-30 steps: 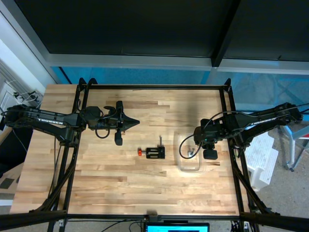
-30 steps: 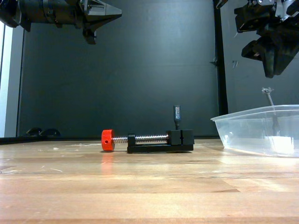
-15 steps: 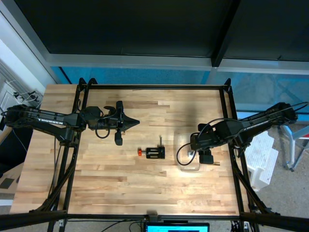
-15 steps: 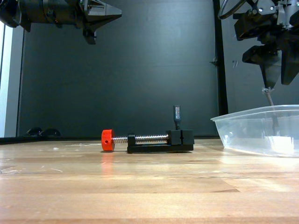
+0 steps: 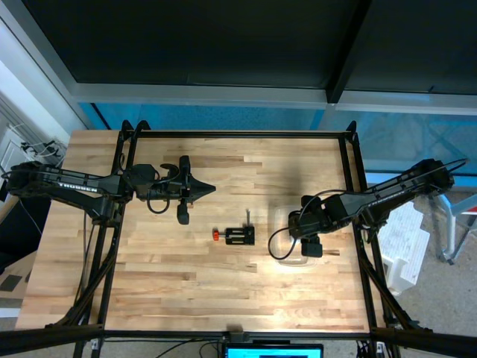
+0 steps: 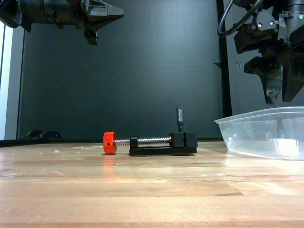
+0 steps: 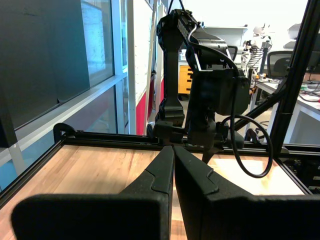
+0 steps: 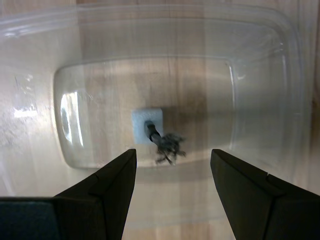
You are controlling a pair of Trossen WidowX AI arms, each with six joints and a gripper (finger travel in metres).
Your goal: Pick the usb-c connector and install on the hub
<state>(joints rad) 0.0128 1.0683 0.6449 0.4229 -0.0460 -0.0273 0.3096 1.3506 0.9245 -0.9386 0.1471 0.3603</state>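
The hub is a small black block with an orange-red cap, lying mid-table; in the low view the hub carries a thin upright pin. The usb-c connector, a tiny dark plug with frayed wire ends, stands on a pale square piece inside a clear tray. My right gripper hangs open directly above it, fingers either side, not touching. In the low view the right gripper sits just over the tray rim. My left gripper is shut and empty, held high at the back left.
The clear tray lies to the right of the hub, mostly under the right arm. Black frame rails border the wooden table. In the left wrist view the left gripper points across at the right arm.
The right gripper has moved toward the near edge and dropped lower, centring over the tray with its fingers pointing down. The left arm has not moved.
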